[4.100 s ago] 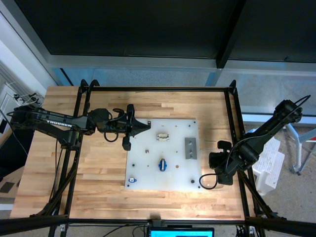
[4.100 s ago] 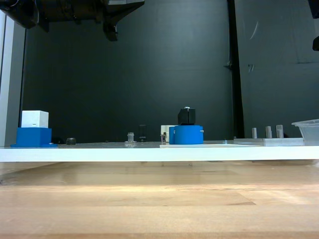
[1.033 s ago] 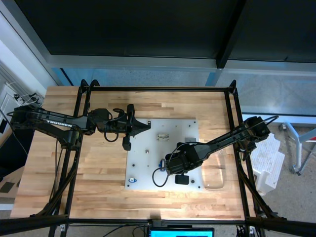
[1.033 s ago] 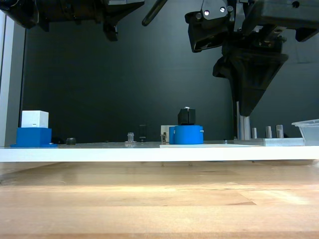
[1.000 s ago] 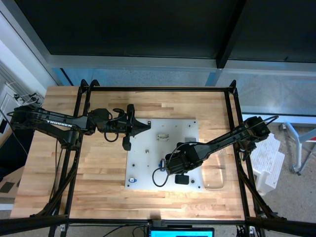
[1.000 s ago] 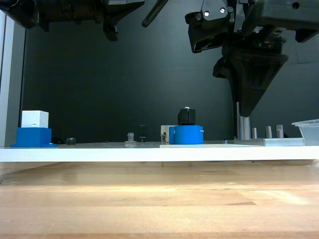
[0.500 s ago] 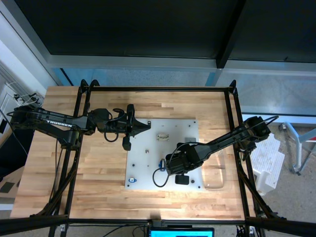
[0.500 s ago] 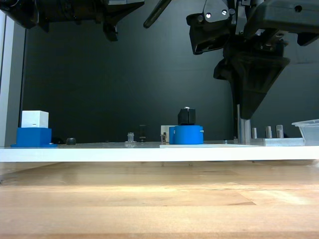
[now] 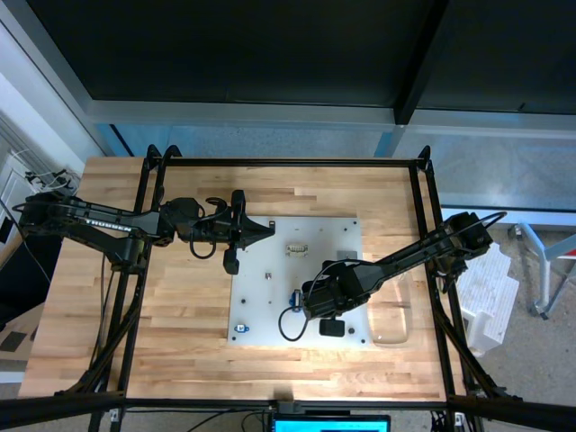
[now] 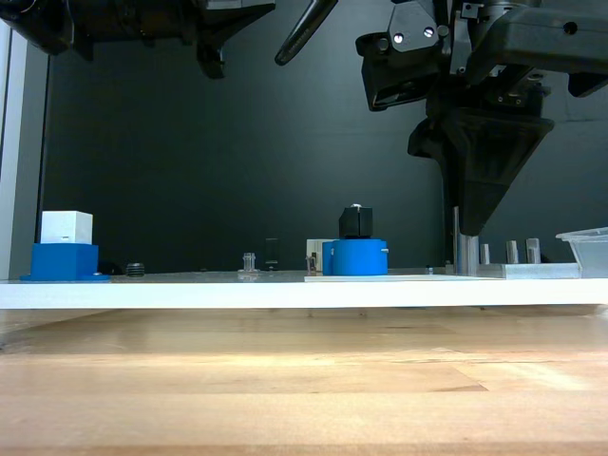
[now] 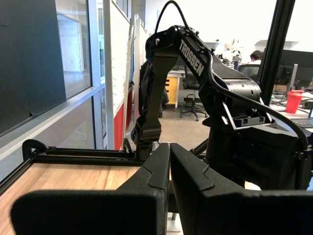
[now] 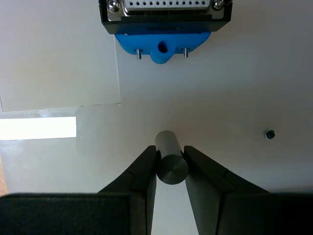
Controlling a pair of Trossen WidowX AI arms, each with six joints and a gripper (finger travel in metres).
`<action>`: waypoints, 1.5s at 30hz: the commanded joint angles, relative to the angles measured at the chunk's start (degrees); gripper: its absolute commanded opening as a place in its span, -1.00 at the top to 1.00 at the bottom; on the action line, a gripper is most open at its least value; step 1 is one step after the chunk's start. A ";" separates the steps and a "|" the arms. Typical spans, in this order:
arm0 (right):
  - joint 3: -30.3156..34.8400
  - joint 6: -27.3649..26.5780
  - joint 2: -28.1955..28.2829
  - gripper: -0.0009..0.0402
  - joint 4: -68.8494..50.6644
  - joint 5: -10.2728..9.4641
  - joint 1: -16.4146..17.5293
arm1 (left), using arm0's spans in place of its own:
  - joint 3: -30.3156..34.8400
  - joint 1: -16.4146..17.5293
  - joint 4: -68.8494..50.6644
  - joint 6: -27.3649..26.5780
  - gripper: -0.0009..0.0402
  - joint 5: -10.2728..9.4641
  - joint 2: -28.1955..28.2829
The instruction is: Pick the 16mm cylinder and install on the taskboard
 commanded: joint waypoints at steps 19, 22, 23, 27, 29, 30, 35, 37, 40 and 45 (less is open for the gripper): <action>-3.54 0.00 -0.07 0.70 5.16 -0.07 0.04 | 0.02 0.02 0.00 0.02 0.95 0.02 0.00; -3.54 0.15 -0.07 0.55 5.14 -0.07 0.02 | 0.02 0.00 0.00 0.02 0.95 0.02 0.00; -3.54 0.17 -0.07 0.51 5.14 -0.07 0.04 | 0.02 0.00 0.00 0.02 0.95 0.02 0.00; -3.54 0.15 -0.09 0.35 5.14 -0.07 0.04 | 0.02 0.02 0.00 0.02 0.95 0.02 0.00; -3.54 0.17 -0.09 0.28 5.14 -0.09 0.02 | 0.02 0.02 0.00 0.02 0.95 0.02 0.00; -3.54 0.17 -0.13 0.24 5.14 -0.11 0.04 | 0.02 0.00 0.00 0.02 0.95 0.02 0.00; -3.54 -0.50 -1.42 0.11 4.83 -0.72 0.02 | 0.02 0.02 0.00 0.02 0.95 0.02 0.00; -3.56 -1.86 -2.60 0.07 4.76 -0.63 0.00 | 0.02 0.02 0.00 0.02 0.95 0.02 0.00; -3.58 -4.74 -4.81 0.05 4.66 -0.63 -0.15 | 0.02 0.02 0.00 0.02 0.95 0.02 0.00; -3.65 -7.76 -8.90 0.08 4.31 -0.59 -1.20 | 0.02 0.00 0.00 0.02 0.95 0.02 0.00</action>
